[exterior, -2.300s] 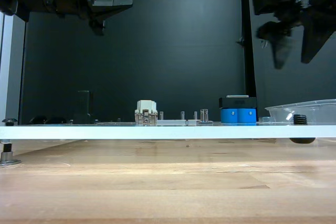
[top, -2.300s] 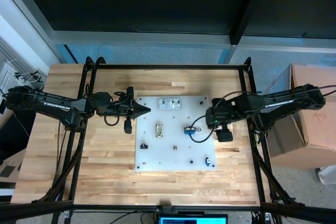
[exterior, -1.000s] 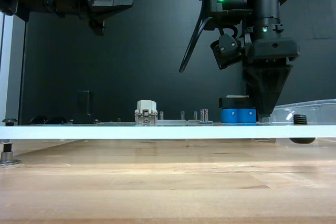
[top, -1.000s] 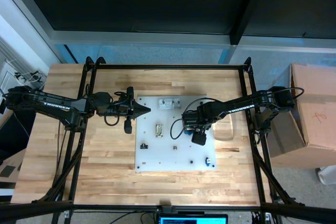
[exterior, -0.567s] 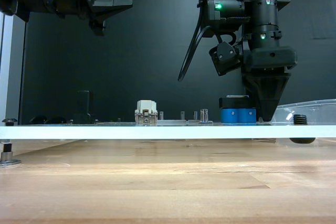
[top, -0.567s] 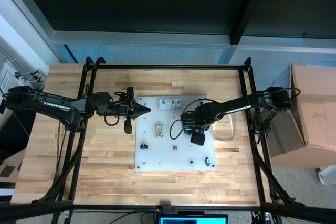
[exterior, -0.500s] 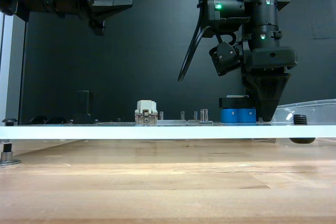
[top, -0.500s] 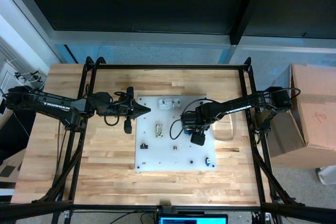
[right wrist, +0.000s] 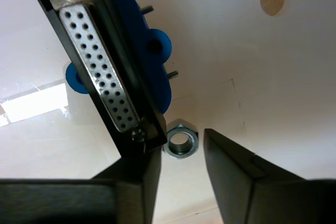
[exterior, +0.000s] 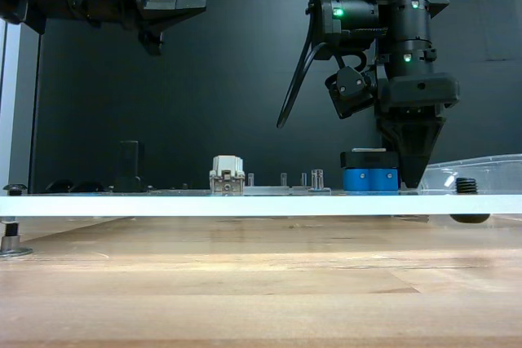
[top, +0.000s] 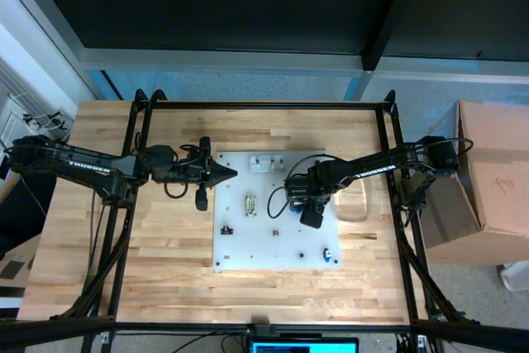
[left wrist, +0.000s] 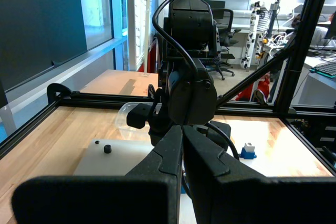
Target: Unfasten the M12 nut and place it in the container
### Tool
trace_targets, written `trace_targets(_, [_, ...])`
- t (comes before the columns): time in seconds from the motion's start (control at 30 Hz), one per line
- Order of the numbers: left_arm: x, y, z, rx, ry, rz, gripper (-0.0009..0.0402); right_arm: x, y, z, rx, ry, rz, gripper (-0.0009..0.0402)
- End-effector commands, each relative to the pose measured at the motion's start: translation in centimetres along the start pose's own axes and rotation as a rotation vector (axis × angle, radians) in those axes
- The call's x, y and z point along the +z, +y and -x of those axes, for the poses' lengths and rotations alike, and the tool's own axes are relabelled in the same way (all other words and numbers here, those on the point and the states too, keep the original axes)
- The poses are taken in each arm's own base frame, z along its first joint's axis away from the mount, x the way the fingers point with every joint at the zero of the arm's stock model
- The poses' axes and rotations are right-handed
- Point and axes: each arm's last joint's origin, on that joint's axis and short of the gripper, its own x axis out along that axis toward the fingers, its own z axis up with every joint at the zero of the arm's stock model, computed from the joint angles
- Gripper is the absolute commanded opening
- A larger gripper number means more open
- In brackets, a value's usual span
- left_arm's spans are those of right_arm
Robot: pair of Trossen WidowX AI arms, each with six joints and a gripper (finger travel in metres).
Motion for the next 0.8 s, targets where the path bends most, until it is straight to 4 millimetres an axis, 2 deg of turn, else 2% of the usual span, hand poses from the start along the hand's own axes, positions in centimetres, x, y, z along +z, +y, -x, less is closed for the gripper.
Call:
trace_targets(0.03, [0.0,0.0,0.0,0.0,0.0,0.0,0.0,0.0,0.0,0.0,0.0,-0.003,0.003,0.0068])
trace_targets(0.33, [0.0,0.0,0.0,0.0,0.0,0.0,0.0,-0.1,0.0,0.4,0.003,-0.011,0.007,0.0015])
trace_targets(0.8, [0.0,0.0,0.0,0.0,0.0,0.0,0.0,-0.5,-0.3,1.8,0.016,-0.047,0.028,0.0022])
